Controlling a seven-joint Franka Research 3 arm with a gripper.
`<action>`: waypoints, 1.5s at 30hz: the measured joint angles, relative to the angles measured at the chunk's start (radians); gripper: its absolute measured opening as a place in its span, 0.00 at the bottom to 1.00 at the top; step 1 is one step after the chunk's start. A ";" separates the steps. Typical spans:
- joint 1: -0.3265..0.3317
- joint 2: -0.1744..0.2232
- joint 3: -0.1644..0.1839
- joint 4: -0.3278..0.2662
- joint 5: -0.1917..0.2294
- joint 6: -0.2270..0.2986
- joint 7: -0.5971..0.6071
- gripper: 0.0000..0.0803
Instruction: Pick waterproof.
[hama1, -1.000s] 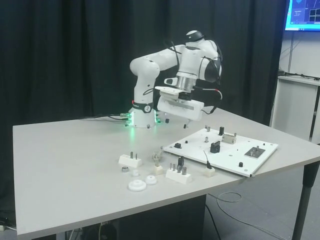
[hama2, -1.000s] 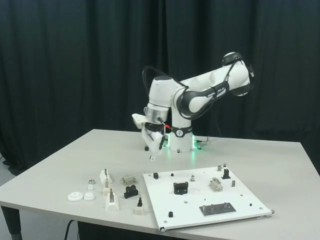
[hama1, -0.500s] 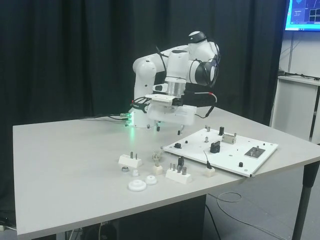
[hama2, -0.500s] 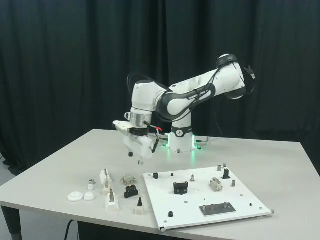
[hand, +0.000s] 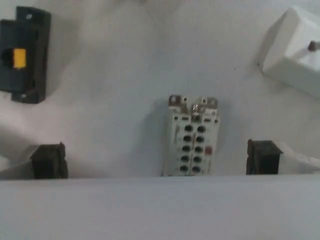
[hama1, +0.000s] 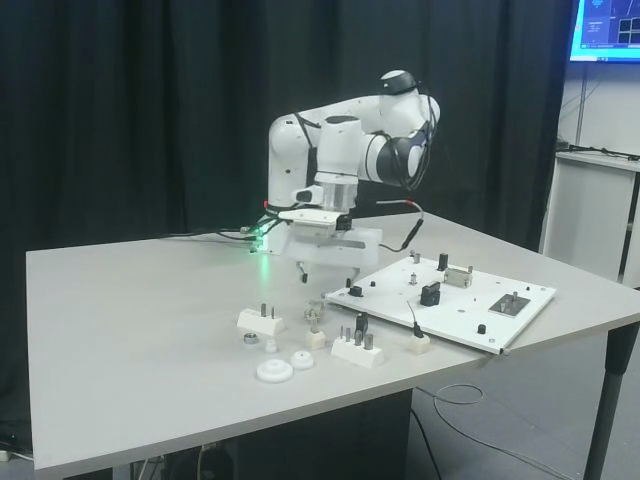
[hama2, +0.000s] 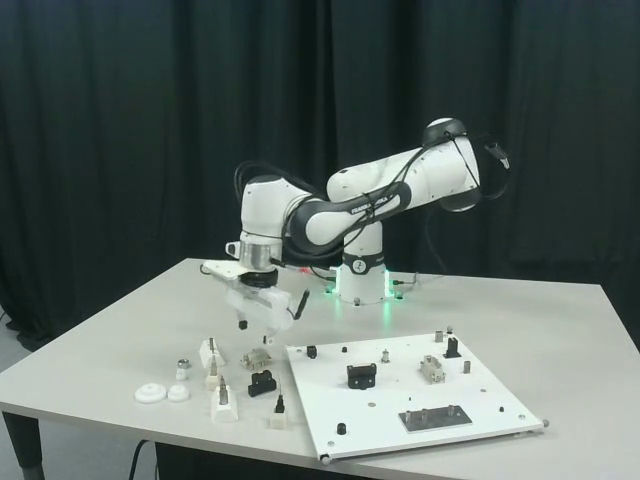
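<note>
The waterproof connector (hand: 192, 142) is a small whitish block with two rows of black holes; it lies on the grey table, midway between my two black fingertips (hand: 48, 161). It also shows among the loose parts as the connector (hama2: 255, 358) (hama1: 314, 320). My gripper (hand: 155, 159) (hama2: 270, 313) (hama1: 325, 280) hangs open a little above it, touching nothing, one finger on each side.
A black part (hand: 25, 52) (hama2: 264, 381) and a white block (hand: 295, 50) (hama2: 211, 352) lie close to the connector. Two white gears (hama2: 151, 393), a white holder with pegs (hama2: 224, 400) and the white assembly board (hama2: 400, 410) are nearby.
The arm has swung away from the board toward the loose parts and come lower. The gripper now hangs over the connector, still holding nothing.
</note>
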 joint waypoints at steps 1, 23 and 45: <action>-0.005 0.001 0.003 0.001 0.005 -0.001 -0.007 1.00; -0.069 0.015 0.047 0.001 0.062 -0.046 -0.075 1.00; -0.109 0.028 0.105 0.026 0.065 -0.023 0.032 1.00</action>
